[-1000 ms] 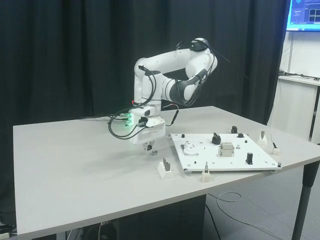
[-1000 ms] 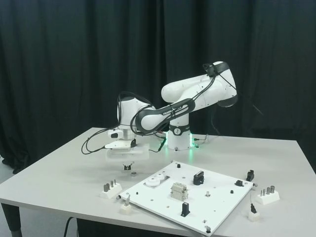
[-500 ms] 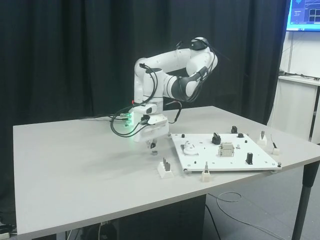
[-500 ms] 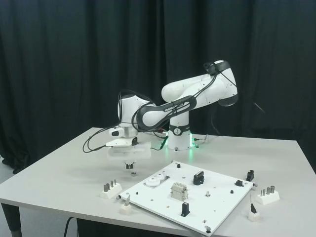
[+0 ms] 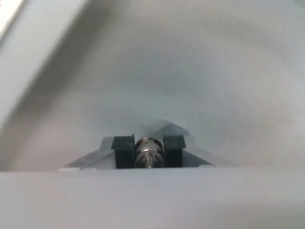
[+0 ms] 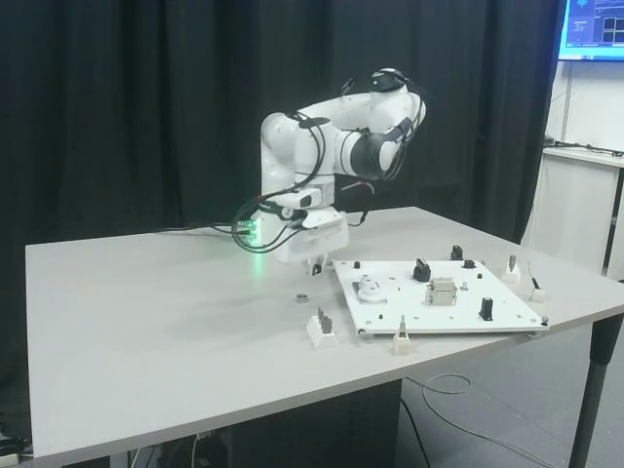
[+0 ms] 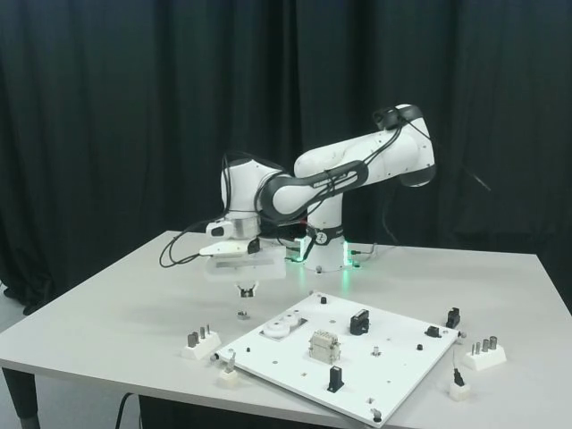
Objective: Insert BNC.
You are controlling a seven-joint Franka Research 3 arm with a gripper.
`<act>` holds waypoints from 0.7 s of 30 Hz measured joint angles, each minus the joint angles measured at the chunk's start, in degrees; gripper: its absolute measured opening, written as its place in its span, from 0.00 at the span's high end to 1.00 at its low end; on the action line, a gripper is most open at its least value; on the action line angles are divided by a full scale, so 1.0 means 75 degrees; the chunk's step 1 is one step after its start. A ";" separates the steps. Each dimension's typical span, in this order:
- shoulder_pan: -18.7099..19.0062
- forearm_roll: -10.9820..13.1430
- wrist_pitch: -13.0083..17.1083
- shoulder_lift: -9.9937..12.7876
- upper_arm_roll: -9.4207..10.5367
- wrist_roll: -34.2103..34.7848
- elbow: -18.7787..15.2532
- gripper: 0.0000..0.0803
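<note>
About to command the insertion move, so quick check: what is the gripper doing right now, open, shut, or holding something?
Gripper: shut on the BNC connector, held between both black fingers, lifted above the grey table.

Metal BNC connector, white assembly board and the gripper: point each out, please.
Metal BNC connector (image 5: 148,153): wrist view, on its barrel between the black fingers.
White assembly board (image 7: 398,368): second room view, bare top surface.
Gripper (image 6: 315,263): first room view, between its fingertips.

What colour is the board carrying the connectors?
White; the board shows best in the second room view.
</note>
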 joint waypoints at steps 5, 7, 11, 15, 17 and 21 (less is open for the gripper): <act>0.0262 -0.0155 -0.0243 0.0072 -0.0211 0.0511 0.0101 0.85; 0.0375 -0.0183 -0.0343 0.0099 -0.0282 0.0768 0.0147 0.85; 0.0606 -0.0202 -0.0558 0.0120 -0.0408 0.1416 0.0236 0.85; 0.0864 -0.0217 -0.0700 0.0138 -0.0492 0.2033 0.0338 0.85; 0.0998 -0.0229 -0.0728 0.0149 -0.0527 0.2286 0.0384 0.85; 0.1267 -0.0250 -0.0735 0.0172 -0.0562 0.2671 0.0489 0.85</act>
